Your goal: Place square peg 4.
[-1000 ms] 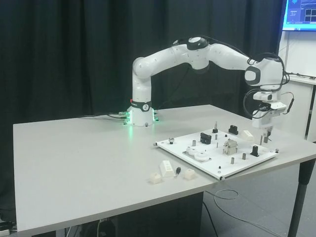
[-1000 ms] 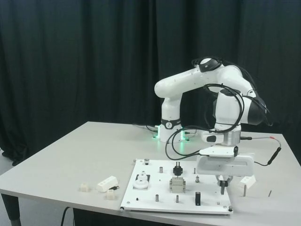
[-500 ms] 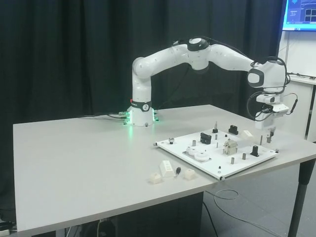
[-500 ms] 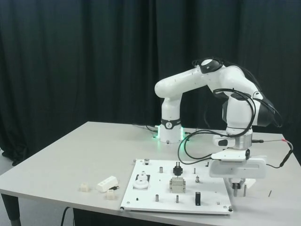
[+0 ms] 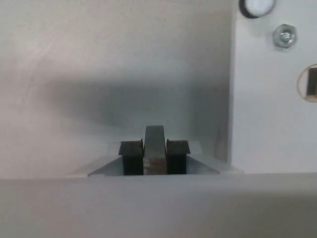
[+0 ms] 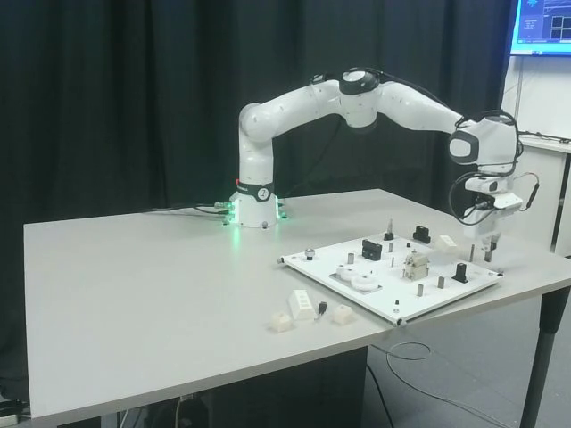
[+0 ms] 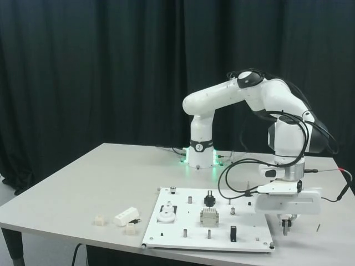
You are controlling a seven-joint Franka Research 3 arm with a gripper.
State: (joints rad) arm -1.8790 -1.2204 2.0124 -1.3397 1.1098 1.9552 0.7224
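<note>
Left to right: white board [image 7: 166, 235] sitting mid-surface, our arm has swung off it toward the surface's right edge. Pincer [image 7: 285, 226] is clamped on square peg 4 [image 5: 154, 148], now hanging over bare surface [image 6: 134, 267] beside the board. Peg's long axis is running vertical, pointing down. We're judging placement isn't done yet.

A robotics lab: a white arm [image 6: 357, 98] bolted to a grey worktop [image 6: 134, 276], black curtains [image 7: 83, 72] hung behind it, a white test board [image 7: 188, 233] of small parts, and a wall monitor [image 6: 542, 27] above.
</note>
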